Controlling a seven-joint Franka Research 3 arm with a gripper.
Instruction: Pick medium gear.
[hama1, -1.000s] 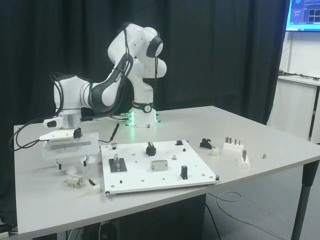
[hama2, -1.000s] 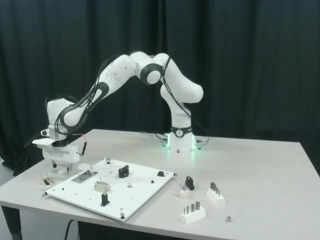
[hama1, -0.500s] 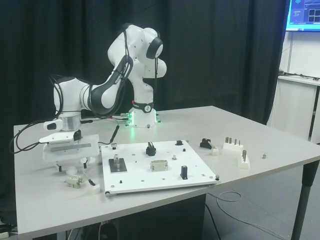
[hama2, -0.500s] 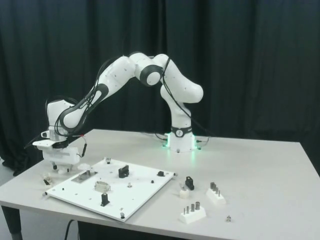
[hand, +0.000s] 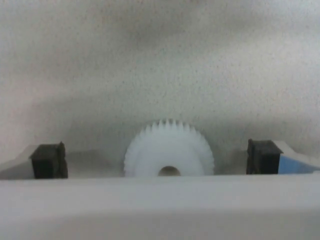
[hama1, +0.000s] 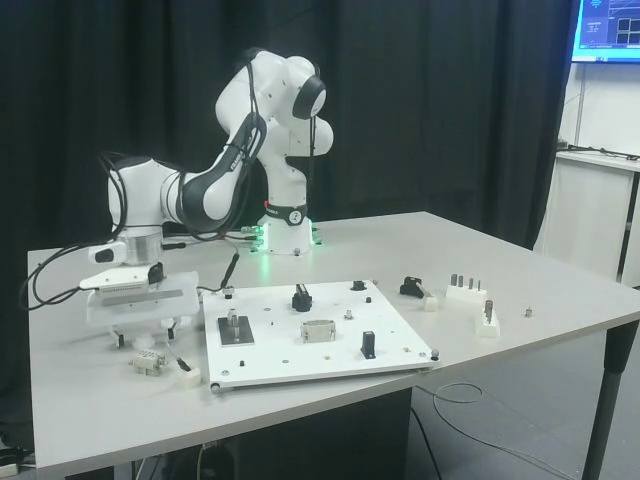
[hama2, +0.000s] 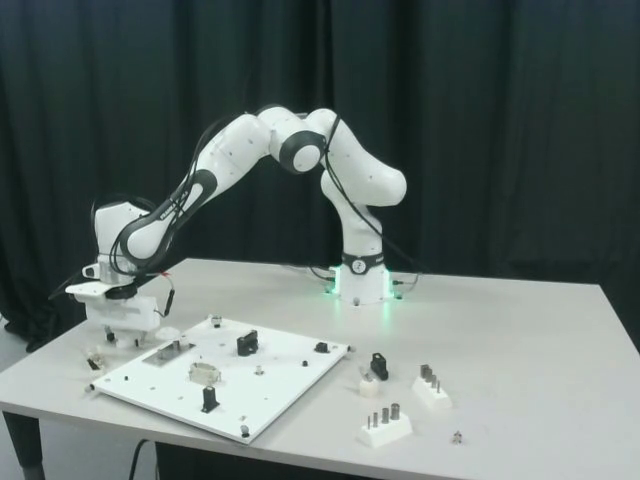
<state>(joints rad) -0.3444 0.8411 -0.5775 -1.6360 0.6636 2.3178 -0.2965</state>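
In the wrist view a white toothed gear (hand: 169, 152) with a centre hole lies flat on the grey table. My gripper (hand: 156, 159) is open around it: one black fingertip (hand: 48, 161) stands off to one side and the other (hand: 263, 156) to the opposite side, each with a gap to the teeth. In the room views the gripper (hama1: 143, 326) (hama2: 122, 338) hangs low over the table beside the left end of the white board (hama1: 310, 345). There the hand hides the gear.
The board (hama2: 280, 385) carries a black block (hama1: 301, 298), a metal socket (hama1: 318, 329) and pegs. A small connector (hama1: 148, 365) lies near the gripper. White peg holders (hama1: 466, 290) (hama1: 487, 322), a black part (hama1: 410, 287) and a small bolt (hama1: 527, 313) sit to the right.
The hand has sunk slightly toward the table at the same spot by the board's left end. Nothing else has moved.
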